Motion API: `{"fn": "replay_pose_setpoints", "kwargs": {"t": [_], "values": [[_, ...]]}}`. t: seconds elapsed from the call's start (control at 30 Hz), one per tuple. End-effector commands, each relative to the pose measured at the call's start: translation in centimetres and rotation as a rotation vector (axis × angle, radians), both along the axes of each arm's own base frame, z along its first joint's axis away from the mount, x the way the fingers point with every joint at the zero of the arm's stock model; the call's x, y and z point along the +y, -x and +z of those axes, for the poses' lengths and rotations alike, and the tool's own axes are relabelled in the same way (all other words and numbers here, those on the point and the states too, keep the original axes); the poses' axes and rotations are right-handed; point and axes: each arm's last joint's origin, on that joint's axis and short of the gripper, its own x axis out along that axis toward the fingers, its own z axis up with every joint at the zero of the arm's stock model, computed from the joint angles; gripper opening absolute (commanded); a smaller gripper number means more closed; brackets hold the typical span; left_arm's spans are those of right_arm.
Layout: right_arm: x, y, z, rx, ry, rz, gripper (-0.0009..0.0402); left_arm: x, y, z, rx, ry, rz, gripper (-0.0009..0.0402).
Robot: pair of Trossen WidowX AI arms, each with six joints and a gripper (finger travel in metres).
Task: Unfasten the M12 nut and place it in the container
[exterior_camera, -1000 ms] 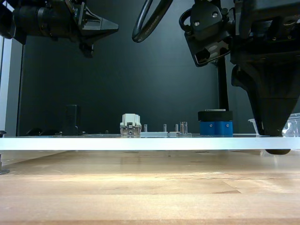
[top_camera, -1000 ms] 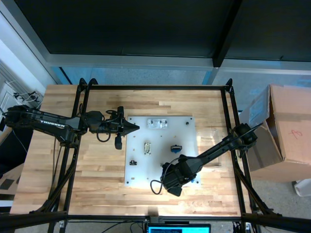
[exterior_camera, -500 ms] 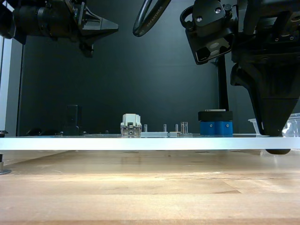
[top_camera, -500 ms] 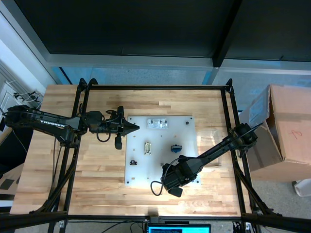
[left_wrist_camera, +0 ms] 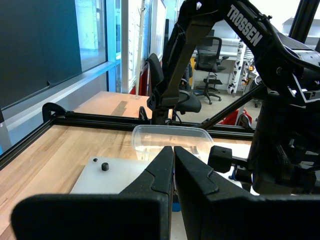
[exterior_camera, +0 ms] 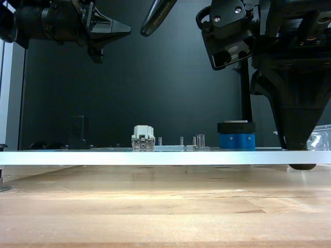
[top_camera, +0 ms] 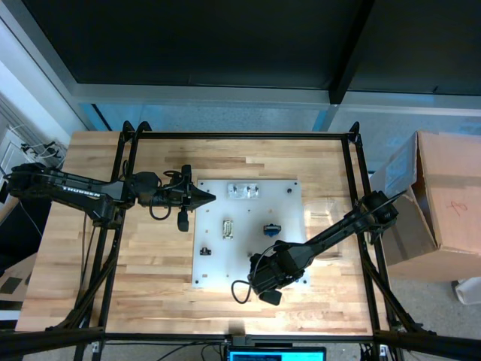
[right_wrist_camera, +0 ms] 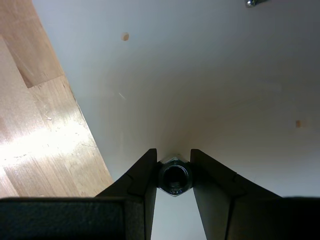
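Evidently the unscrewing step is in hand: the silver M12 nut (right_wrist_camera: 174, 176) sits pinched across its flats between the right gripper's (exterior_camera: 297, 146) fingers (right_wrist_camera: 142, 172), low at the near right edge of the white board (top_camera: 225, 274). It looks seated on its stud, though the stud itself is hidden. Next, I judge, comes a loosening turn with a firm grip, then a lift toward the clear container (left_wrist_camera: 172, 134) beside the board's right edge. The left gripper (top_camera: 209, 197) hovers above the board's far left edge, fingers together on nothing.
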Motion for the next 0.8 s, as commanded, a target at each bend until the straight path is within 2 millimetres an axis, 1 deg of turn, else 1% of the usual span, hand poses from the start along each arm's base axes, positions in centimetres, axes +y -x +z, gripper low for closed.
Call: {"fn": "replay_pose_setpoints", "kwargs": {"t": [0.03, 0.4, 0.8], "values": [[0.14, -0.25, 0.52, -0.023, -0.011, 0.018, 0.0, 0.01, 0.0, 0.0, 0.0, 0.0, 0.0, 0.0], [0.1, -0.18, 1.08, -0.038, -0.019, 0.018, 0.0, 0.01, 0.0, 0.0, 0.0, 0.0, 0.0, 0.0], [0.09, -0.16, 1.16, -0.04, -0.019, 0.018, 0.0, 0.01, 0.0, 0.0, 0.0, 0.0, 0.0, 0.0]]}}
